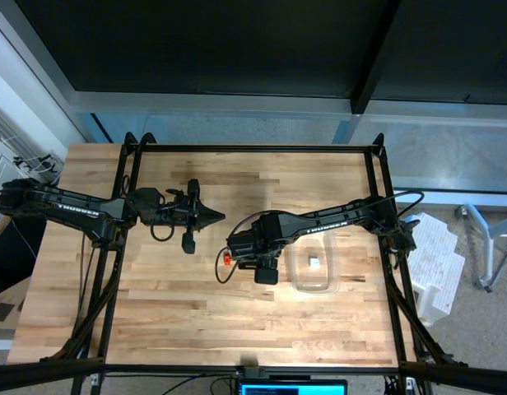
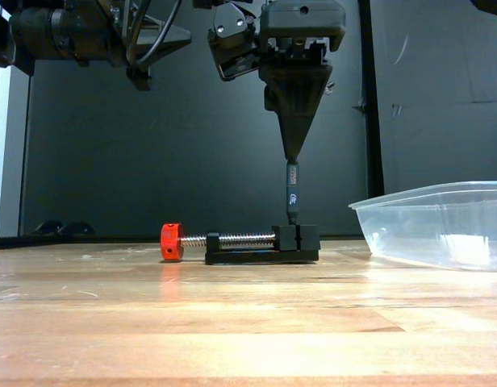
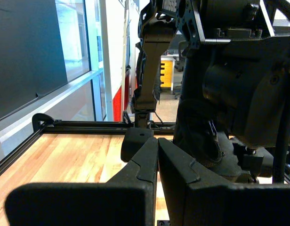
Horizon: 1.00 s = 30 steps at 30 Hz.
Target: Pick the USB-C connector and install on taskboard
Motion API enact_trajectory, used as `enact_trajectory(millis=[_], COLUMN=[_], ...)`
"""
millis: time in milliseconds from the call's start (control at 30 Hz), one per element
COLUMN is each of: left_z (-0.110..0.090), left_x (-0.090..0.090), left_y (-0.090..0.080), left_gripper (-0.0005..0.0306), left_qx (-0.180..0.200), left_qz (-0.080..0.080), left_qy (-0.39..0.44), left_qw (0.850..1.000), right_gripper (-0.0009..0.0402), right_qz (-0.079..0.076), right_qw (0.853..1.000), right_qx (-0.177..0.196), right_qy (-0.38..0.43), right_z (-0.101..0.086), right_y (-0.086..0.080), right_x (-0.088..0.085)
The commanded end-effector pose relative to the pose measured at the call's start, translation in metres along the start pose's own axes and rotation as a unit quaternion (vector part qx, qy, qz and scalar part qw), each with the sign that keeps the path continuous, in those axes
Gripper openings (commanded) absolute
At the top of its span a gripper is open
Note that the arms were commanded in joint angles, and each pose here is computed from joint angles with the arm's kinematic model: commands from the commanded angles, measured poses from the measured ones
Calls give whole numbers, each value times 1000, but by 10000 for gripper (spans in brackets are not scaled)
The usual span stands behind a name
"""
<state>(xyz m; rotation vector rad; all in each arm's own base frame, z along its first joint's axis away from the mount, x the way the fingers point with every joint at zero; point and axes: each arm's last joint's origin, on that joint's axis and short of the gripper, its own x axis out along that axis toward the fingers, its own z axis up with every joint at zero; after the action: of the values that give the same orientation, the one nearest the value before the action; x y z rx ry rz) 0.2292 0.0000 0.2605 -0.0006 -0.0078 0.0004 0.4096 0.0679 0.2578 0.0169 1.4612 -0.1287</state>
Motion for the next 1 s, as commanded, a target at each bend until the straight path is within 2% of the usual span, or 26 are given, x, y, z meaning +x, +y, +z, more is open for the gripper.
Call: enact_trajectory(millis=[33, 267, 800, 1000], left_z=[0, 0, 0, 0], left_x=[0, 0, 0, 0], left_y=[0, 0, 0, 0], left_gripper=[0, 0, 0, 0], left_qx=[0, 0, 0, 0], left_qz=[0, 0, 0, 0], left_qy=[0, 0, 0, 0], left_qw=[1000, 1000, 1000, 1000], right_gripper=[183, 195, 177, 155], right_qz=[-2, 6, 4, 12], right_qw=[1000, 999, 999, 995], right_qx=[1, 1, -3, -17], right_qy=[-16, -43, -36, -95], right_z=[-6, -16, -22, -29], right_y=[-3, -8, -9, -18], right_x=[-17, -44, -50, -72])
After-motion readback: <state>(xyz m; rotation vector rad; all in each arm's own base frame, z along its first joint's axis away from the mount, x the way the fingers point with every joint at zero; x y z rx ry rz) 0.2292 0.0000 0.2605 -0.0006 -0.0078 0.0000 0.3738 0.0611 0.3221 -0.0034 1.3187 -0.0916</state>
